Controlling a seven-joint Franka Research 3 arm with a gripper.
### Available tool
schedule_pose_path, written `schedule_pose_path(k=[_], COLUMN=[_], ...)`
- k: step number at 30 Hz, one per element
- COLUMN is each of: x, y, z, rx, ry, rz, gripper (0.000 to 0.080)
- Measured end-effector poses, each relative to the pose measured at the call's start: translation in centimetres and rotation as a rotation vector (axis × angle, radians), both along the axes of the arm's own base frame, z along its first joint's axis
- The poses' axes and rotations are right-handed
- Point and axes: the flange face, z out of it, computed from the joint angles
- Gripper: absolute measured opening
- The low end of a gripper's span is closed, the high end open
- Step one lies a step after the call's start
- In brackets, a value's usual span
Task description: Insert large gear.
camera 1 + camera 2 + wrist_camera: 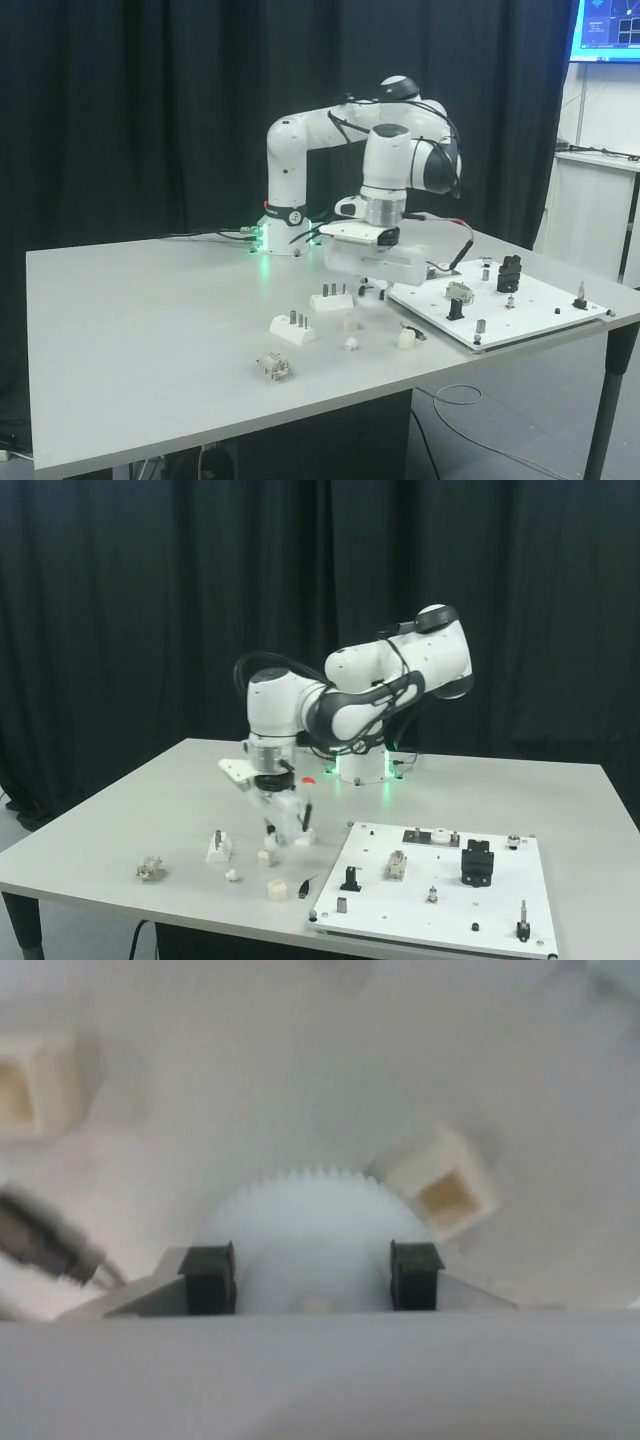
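While you look across the grey table (130,310), you see the white arm (350,695) bent low over the loose parts, beside the white assembly board (440,885). Your gripper (312,1278) hangs just above the tabletop, its two black fingertips (211,1278) closed on the large gear (312,1235), one on each side. A small hollow white block (445,1192) lies on the table just beside the gear's toothed rim.

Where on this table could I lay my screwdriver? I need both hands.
Bare grey table stretches wide away from the white board. It is crowded between the board and the gripper, where small white parts cluster.
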Motion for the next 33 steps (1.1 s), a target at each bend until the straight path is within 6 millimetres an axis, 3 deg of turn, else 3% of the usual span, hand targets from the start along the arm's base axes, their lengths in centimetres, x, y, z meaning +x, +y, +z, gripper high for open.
schedule_pose_path(k=[33], x=[-7.5], y=[16.0], z=[0.4], rx=[-0.062], ry=[0.004], rz=[-0.057], gripper=[0.0333])
